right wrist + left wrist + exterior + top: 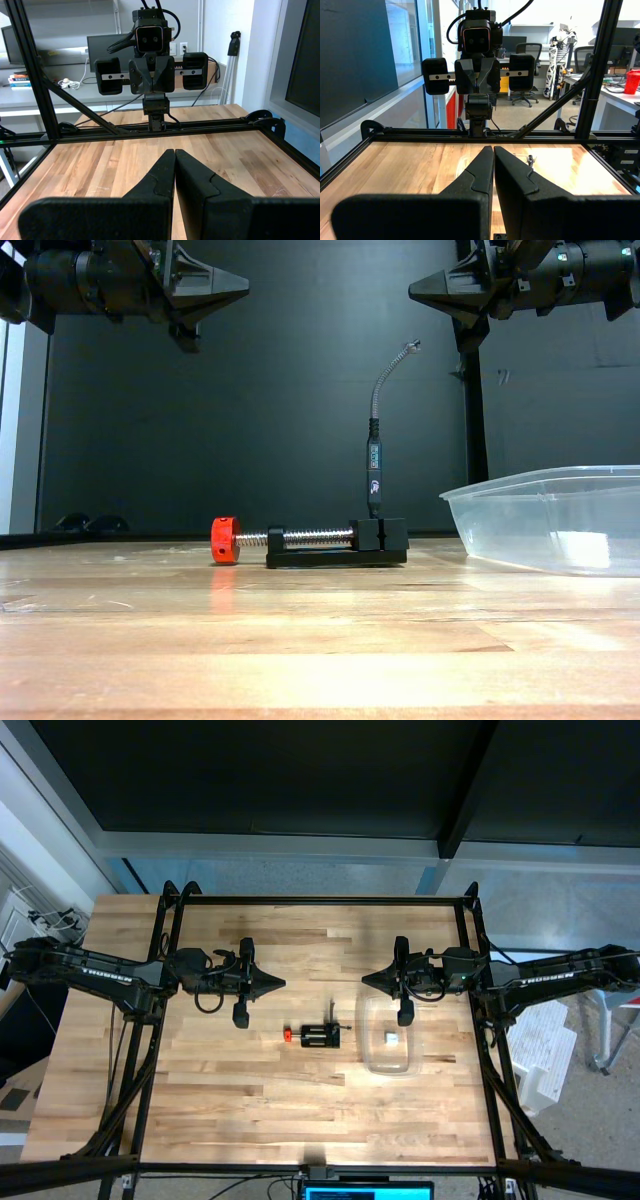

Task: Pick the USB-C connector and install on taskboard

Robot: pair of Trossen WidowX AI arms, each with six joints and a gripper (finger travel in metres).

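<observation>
The taskboard (320,1036) is a small black block near the table's middle, with a red-orange knob (225,540) at its left end. A thin upright pin (373,465) rises from the block (337,544) and bends at the top. The USB-C connector is not visible in any view. My left gripper (281,984) hovers high, behind and left of the block, its fingers pressed together (493,148) on nothing. My right gripper (365,982) hangs at the same height, behind and right of the block, also shut and empty (175,151). The two tips point at each other.
A clear plastic tray (372,1058) lies just right of the taskboard and holds a small white cube (391,1038). In the low view, its wall (500,525) stands at the right. A black frame rail (320,901) borders the table.
</observation>
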